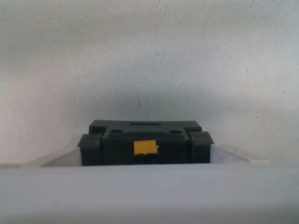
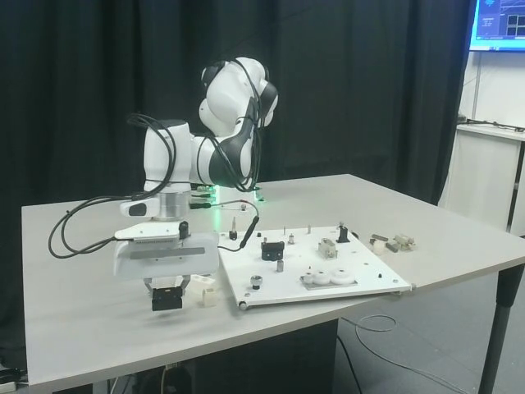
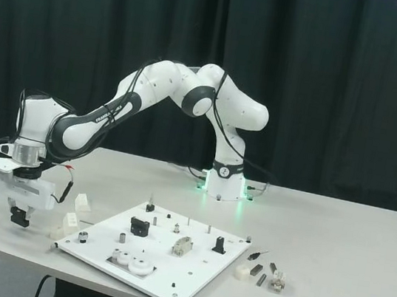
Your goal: Insert D-SUB.
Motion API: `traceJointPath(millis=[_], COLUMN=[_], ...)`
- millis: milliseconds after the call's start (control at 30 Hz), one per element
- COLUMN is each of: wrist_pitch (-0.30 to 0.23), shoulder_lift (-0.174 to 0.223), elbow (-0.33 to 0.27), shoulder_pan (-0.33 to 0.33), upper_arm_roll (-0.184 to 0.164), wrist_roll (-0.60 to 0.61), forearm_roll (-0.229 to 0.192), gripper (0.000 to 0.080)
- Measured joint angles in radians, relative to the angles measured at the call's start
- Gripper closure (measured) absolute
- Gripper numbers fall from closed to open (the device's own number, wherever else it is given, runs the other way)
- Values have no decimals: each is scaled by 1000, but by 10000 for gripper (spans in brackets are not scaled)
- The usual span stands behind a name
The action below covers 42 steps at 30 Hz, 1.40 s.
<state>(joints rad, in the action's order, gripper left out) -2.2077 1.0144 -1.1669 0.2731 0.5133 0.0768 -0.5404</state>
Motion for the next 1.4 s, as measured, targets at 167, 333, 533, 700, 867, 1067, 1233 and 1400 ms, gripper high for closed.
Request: traceJointPath(millis=[167, 333, 533, 700, 867, 1067, 1233, 1400], wrist_pitch=[0, 0, 10, 52, 121, 230, 322, 397], shoulder_lift=[0, 0, -1, -7, -21, -43, -60, -77], elbow=[0, 1, 4, 8, 8, 8, 5, -6], shoulder_pan=[0, 0, -1, -5, -16, -40, -70, -106], upper_arm_roll=[0, 0, 0, 1, 8, 30, 58, 85], wrist_roll=[0, 0, -5, -19, -19, -18, -5, 21], forearm_roll=[0, 0, 0, 0, 1, 2, 2, 2], gripper=[416, 417, 417, 417, 417, 417, 417, 417])
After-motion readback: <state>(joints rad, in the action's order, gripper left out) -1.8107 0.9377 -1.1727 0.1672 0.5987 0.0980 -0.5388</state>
